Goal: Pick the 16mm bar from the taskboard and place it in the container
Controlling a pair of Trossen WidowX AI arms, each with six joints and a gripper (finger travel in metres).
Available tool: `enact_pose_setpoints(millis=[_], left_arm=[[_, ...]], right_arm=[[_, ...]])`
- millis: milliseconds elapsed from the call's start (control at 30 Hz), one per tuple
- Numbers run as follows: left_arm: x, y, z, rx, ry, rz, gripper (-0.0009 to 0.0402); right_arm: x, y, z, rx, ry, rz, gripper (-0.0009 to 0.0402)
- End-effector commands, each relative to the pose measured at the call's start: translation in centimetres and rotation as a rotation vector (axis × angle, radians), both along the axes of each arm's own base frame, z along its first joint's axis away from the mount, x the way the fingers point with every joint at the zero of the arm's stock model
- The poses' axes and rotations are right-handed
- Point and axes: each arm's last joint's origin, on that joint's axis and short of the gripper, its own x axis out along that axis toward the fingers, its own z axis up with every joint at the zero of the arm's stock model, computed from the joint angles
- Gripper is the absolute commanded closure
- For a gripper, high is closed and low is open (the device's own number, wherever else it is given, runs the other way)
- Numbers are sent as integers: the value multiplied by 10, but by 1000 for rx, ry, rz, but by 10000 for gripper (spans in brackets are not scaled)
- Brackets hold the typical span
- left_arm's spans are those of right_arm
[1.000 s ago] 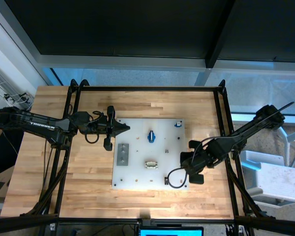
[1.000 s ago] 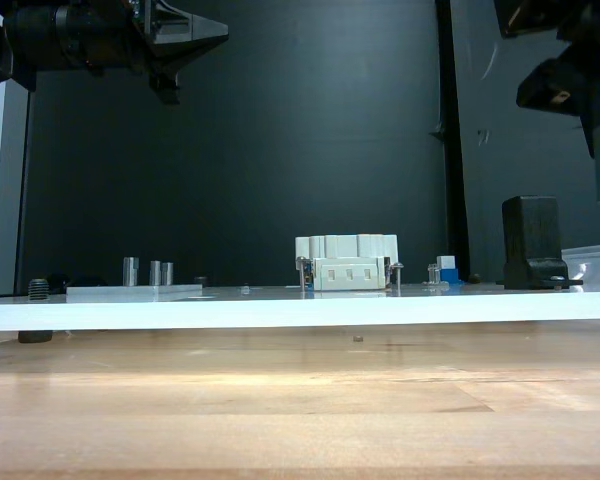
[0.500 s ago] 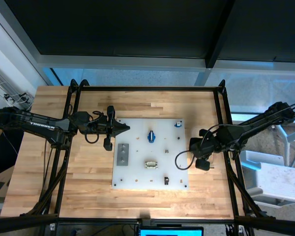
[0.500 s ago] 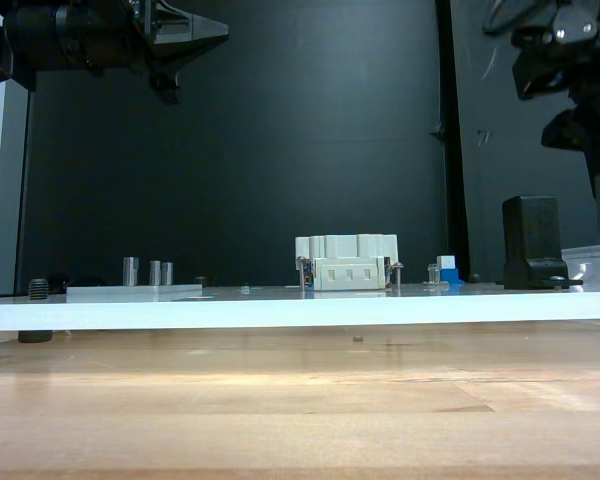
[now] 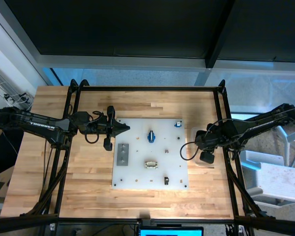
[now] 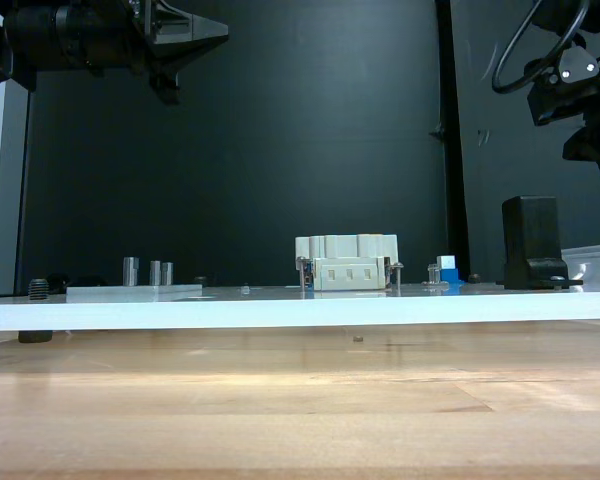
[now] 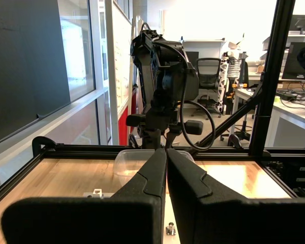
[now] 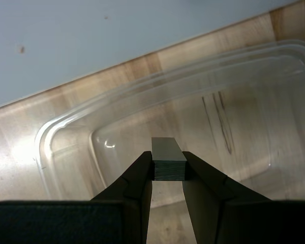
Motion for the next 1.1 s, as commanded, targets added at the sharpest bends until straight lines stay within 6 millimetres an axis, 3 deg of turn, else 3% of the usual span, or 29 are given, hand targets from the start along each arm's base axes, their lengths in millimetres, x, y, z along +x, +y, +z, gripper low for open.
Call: enact_pose_setpoints(millis=[33,667,1100], left_arm=[[0,0,0,0,0,0,393],[0,0,0,0,0,0,393],[0,0,0,0,0,0,393]], right_arm=[[-3,-3,-1,5,-2,-33,389],[-9,-12,-21,-4,60,-114,384],[-8,-12,-21,-1,49,-117,295]])
